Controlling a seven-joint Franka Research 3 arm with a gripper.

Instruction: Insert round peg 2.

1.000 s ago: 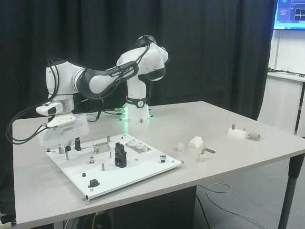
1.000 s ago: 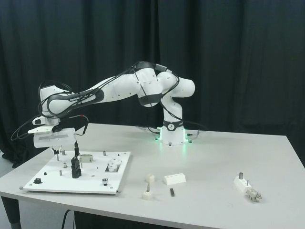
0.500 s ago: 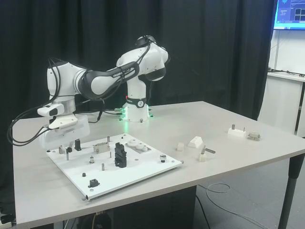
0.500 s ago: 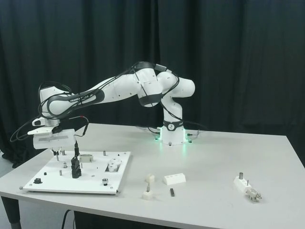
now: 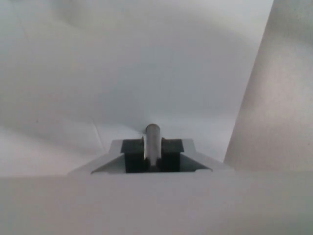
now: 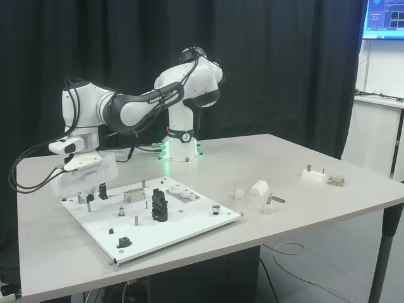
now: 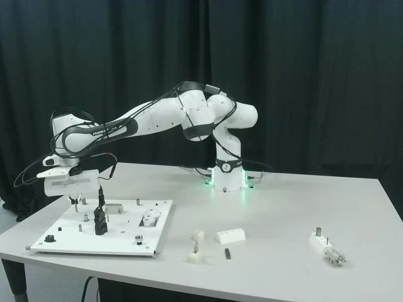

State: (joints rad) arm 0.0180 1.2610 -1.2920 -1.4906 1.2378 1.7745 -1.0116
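Your arm (image 7: pixel 157 119) reaches far out from its base to the far corner of the white board (image 6: pixel 151 221), and its gripper (image 6: pixel 90 191) hangs just above that corner. In the wrist view you can see the gripper (image 5: pixel 152 164) closed on the peg (image 5: pixel 152 144), a slim grey rod held upright between the black pads (image 5: pixel 131 154), its tip over the bare white face of the board (image 5: pixel 122 73) (whether the tip touches the board, you cannot tell from any view). The grey desk (image 5: pixel 279 112) shows past the board's edge there. On the board you also have a black block (image 6: pixel 158 206) near the middle, a small grey block (image 6: pixel 133 194) behind it and a white part (image 6: pixel 178 190) beside that. Well apart on the bare desk (image 7: pixel 283 214) lie a few small white pieces (image 7: pixel 230 236), and another white piece (image 7: pixel 326 247) lies near the desk's far end.
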